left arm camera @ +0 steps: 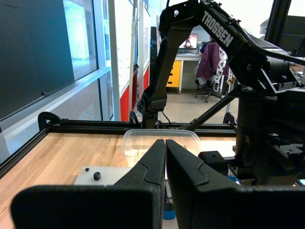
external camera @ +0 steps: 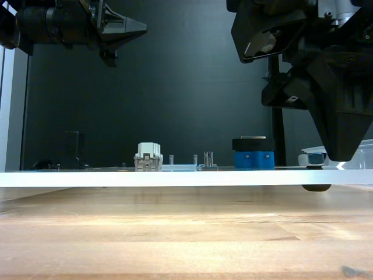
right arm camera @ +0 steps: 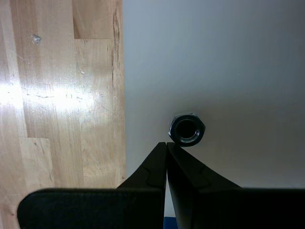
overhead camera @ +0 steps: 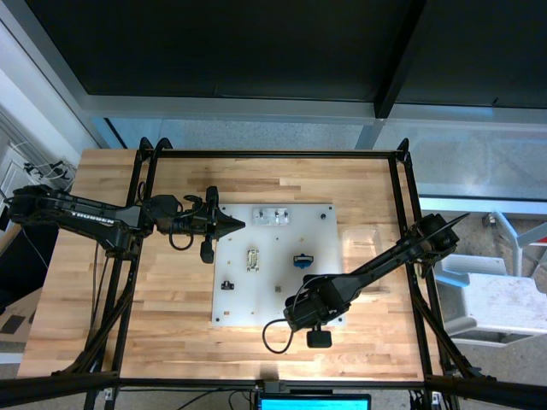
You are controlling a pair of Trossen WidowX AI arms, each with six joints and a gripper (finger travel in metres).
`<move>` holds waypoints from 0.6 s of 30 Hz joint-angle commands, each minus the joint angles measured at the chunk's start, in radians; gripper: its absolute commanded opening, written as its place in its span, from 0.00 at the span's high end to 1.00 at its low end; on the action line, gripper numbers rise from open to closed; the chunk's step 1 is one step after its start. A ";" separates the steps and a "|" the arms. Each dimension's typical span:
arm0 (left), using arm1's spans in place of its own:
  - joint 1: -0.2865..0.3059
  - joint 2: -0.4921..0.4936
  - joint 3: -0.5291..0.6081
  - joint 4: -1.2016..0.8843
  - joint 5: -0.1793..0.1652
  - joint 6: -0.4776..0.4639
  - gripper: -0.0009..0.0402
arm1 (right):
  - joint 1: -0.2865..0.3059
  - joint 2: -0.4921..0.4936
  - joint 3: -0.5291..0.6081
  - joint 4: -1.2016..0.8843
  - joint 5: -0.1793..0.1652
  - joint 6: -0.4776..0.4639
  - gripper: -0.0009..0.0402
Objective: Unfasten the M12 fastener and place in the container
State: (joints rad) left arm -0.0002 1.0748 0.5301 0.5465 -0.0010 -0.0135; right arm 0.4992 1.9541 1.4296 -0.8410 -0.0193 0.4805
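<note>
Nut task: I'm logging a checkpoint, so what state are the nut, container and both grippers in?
Nut: on the board, just past the right gripper's tips, not gripped; cannot tell if it is threaded on its stud.
Container: on the table beside the board, no nut seen inside.
Right gripper: low over the board's near right part, jaws shut on nothing.
Left gripper: raised over the board's left part, jaws shut, holding nothing.

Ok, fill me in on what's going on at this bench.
The right pincer is shut on nothing, its tips right beside the silver M12 nut, which sits on the white board; whether it is on its stud I cannot tell. The clear container beside the board does not hold it. The left pincer hangs shut above the board's left edge.
</note>
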 commanded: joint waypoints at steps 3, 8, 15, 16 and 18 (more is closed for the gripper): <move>0.000 0.000 0.000 0.001 0.000 0.000 0.98 | 0.001 0.000 -0.001 0.002 0.024 0.000 0.98; 0.000 0.000 0.000 0.000 0.000 0.000 0.98 | 0.000 -0.003 -0.001 -0.042 0.139 0.020 0.98; 0.000 0.000 0.000 0.000 0.000 0.000 0.98 | 0.001 -0.031 0.000 -0.172 0.272 0.044 0.98; 0.000 0.000 0.000 0.000 0.000 0.000 0.98 | 0.001 -0.036 0.000 -0.172 0.266 0.049 0.98; 0.000 0.000 0.000 0.000 0.000 0.000 0.98 | 0.001 -0.044 0.000 -0.171 0.253 0.059 0.98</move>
State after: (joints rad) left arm -0.0002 1.0748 0.5297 0.5468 -0.0010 -0.0135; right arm 0.5018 1.9186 1.4281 -1.0115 0.2398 0.5304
